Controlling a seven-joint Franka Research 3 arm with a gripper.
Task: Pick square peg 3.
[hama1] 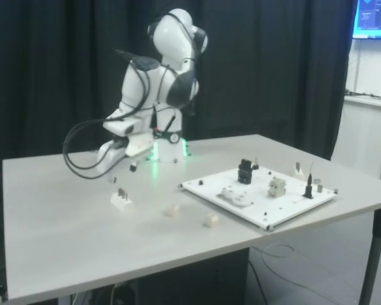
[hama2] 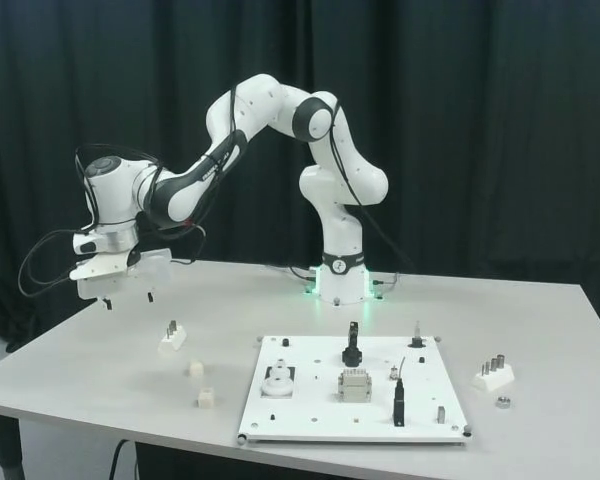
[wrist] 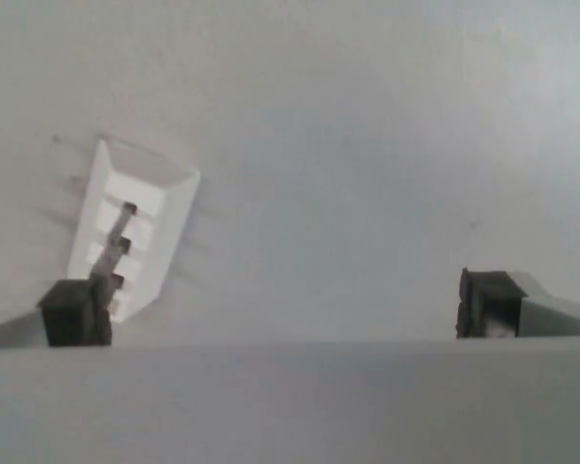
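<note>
We are hovering with the gripper (wrist: 280, 314) above the grey surface (hama2: 100, 340), fingers (wrist: 74, 311) spread wide and gripping nothing. The square peg (wrist: 107, 249) is standing in its white holder (wrist: 126, 232) below, so the descent and grasp are waiting.

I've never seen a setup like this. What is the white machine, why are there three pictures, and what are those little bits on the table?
The white machine is a robot arm bolted to a grey table. Two pictures come from cameras in the room; the third looks down from the arm's wrist, past its two black fingertips. Its pincer is open and holds nothing, hanging above the table. Below it sits a small white holder with a few pegs standing in it. Nearby lie two small blocks, a white board carrying assorted parts, and a second peg holder.
</note>
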